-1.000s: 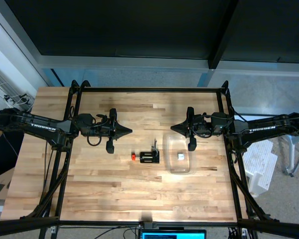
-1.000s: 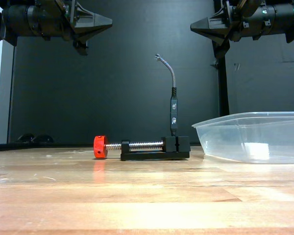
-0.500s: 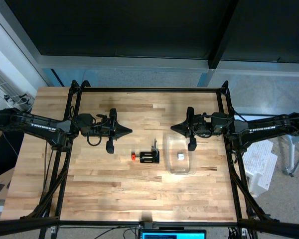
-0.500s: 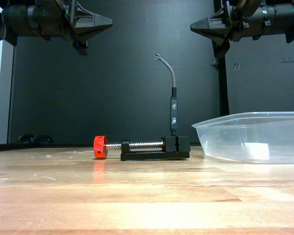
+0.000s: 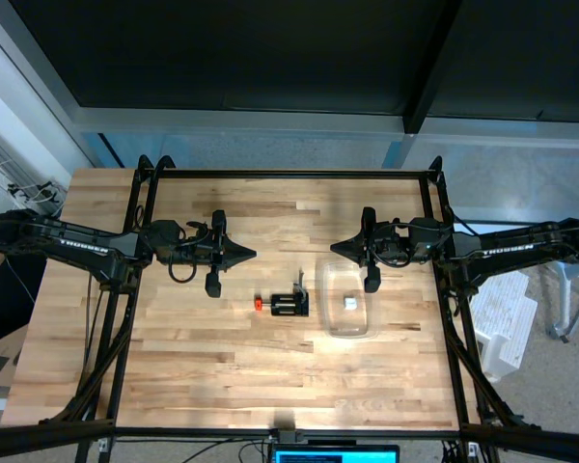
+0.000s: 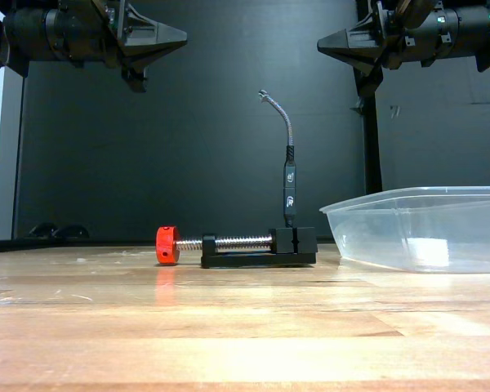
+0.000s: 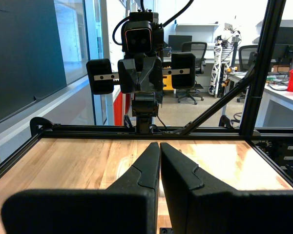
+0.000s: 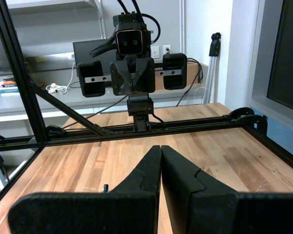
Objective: Pick the USB-C connector and install on taskboard
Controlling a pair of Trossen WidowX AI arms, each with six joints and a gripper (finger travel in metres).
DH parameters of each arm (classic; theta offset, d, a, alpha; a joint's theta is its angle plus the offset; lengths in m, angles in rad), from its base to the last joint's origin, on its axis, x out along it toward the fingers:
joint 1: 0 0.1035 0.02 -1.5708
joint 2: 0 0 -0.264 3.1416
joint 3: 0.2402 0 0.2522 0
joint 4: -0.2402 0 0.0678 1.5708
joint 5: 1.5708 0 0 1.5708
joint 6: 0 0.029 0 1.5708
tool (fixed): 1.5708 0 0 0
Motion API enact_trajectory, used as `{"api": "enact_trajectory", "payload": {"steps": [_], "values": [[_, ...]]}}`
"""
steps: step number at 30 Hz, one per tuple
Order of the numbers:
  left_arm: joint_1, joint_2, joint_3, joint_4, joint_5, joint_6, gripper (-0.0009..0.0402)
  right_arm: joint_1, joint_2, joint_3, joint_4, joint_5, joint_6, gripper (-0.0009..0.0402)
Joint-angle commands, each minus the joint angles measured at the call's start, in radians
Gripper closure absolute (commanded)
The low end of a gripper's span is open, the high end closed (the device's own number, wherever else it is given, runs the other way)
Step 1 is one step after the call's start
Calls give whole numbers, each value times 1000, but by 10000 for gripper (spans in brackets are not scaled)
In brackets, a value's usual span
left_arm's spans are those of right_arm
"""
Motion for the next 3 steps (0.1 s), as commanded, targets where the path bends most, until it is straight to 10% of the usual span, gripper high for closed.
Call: {"api": "enact_trajectory", "payload": {"steps": [1, 3], "values": [[0, 0, 0, 0, 0, 0, 393, 0, 0, 0, 0, 0, 0, 393], [0, 0, 0, 0, 0, 0, 393, 0, 0, 0, 0, 0, 0, 393]]}}
